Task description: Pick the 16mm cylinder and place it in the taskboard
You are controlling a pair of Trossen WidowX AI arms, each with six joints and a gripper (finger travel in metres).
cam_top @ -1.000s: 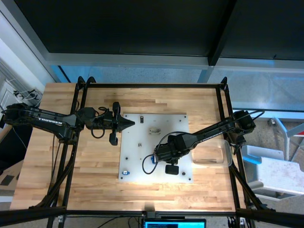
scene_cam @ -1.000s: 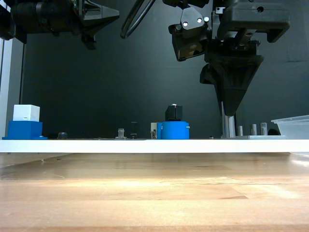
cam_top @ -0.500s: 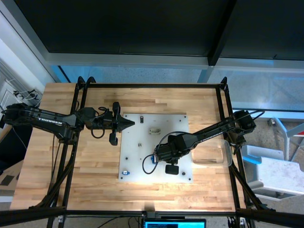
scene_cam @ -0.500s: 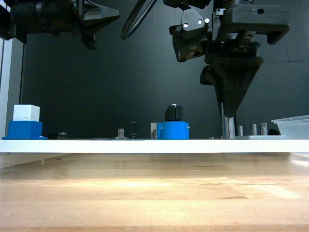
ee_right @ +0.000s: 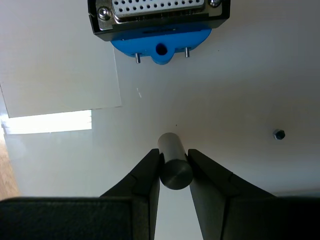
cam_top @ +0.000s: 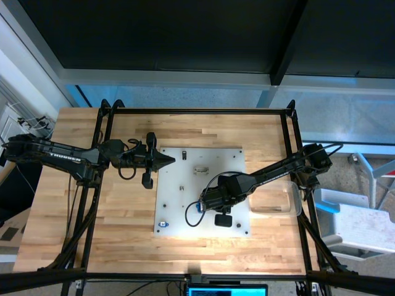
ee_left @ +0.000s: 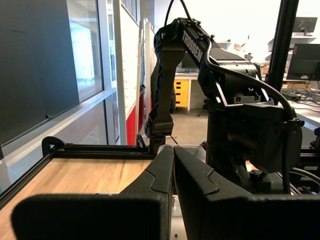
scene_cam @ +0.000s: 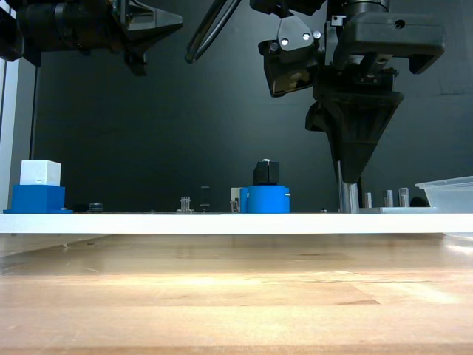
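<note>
Hands differ: the right hand [scene_cam: 347, 171] is clamped on the 16mm cylinder [ee_right: 175, 167], held upright, end down at the near right of the taskboard [cam_top: 179, 206]; the left hand [cam_top: 168, 159], pressed together, hangs high at its far left edge.

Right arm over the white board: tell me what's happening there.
The right gripper has its jaws shut on the 16mm cylinder, held upright over the taskboard near the blue connector. From the low view its lower end looks at or just above the board surface; whether it sits in a hole cannot be told. The left gripper hangs above the board's left edge, jaws shut.
</note>
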